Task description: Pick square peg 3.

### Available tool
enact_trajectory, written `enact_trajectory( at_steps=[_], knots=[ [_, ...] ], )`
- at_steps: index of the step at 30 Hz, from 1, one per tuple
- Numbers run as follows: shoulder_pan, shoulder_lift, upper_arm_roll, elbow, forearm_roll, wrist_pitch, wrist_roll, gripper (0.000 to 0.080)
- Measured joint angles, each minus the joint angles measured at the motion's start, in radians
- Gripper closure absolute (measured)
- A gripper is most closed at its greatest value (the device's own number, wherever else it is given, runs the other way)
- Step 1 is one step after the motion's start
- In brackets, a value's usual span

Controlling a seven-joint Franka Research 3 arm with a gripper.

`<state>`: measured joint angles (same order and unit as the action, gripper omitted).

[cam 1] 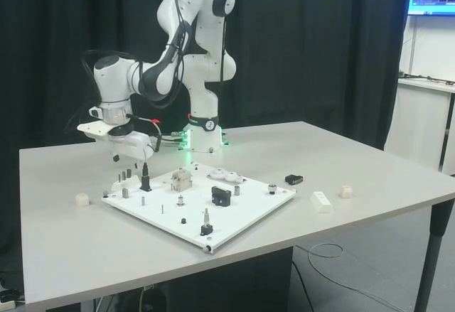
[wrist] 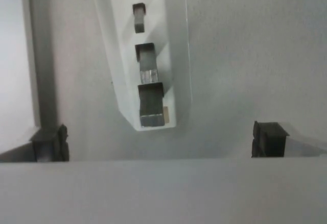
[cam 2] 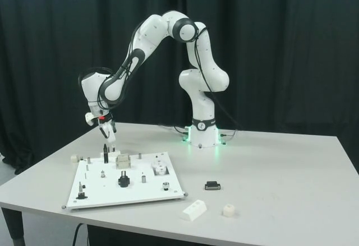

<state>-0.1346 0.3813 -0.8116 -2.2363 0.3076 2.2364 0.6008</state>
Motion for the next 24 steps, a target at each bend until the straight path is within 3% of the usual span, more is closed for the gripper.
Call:
enact_trajectory(
  at_steps=[24],
  knots=[
    [-0.001,0.047,0.000,-0.017,0.043,0.054,-0.048,0.0003]
  ],
)
